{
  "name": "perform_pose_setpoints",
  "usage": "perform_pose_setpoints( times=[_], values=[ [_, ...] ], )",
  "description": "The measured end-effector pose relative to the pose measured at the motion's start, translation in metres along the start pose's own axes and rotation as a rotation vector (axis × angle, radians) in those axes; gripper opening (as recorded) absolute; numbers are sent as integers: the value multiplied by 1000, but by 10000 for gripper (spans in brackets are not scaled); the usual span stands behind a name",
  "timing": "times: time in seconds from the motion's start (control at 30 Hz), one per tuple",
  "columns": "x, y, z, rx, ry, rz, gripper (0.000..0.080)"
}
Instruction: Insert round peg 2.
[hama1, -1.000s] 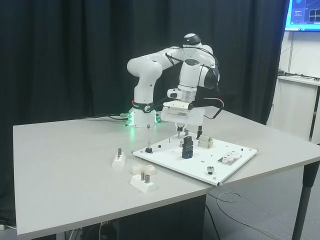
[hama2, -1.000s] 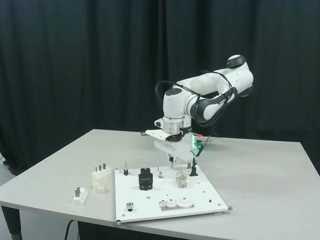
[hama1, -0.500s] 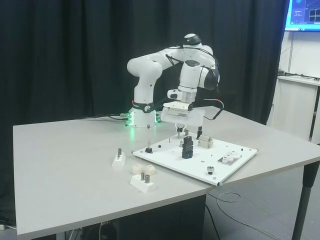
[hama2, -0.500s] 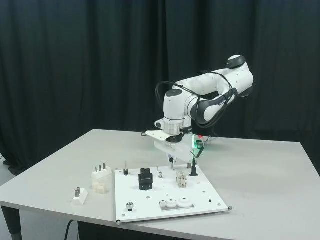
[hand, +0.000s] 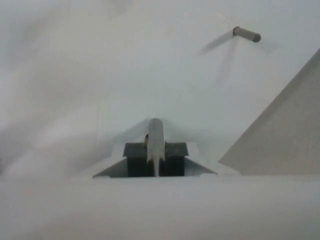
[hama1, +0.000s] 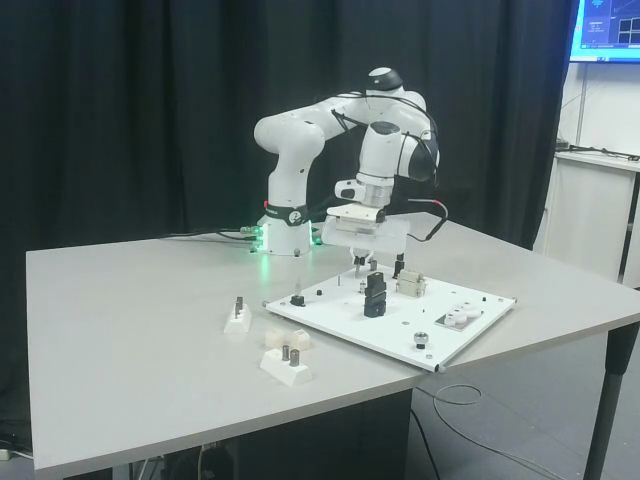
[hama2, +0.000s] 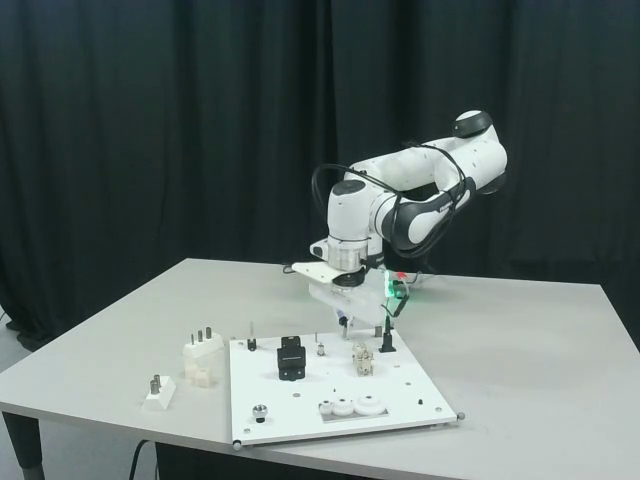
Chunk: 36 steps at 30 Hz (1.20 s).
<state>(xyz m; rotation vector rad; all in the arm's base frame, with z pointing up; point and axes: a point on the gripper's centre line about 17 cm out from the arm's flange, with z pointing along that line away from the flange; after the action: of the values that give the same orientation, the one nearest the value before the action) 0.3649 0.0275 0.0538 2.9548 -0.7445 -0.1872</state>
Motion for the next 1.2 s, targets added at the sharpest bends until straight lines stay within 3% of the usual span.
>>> perform_pose_setpoints(
  times=[1.2],
  values=[
    [-3, -1, 4, -2, -4, -3, 69]
  ],
)
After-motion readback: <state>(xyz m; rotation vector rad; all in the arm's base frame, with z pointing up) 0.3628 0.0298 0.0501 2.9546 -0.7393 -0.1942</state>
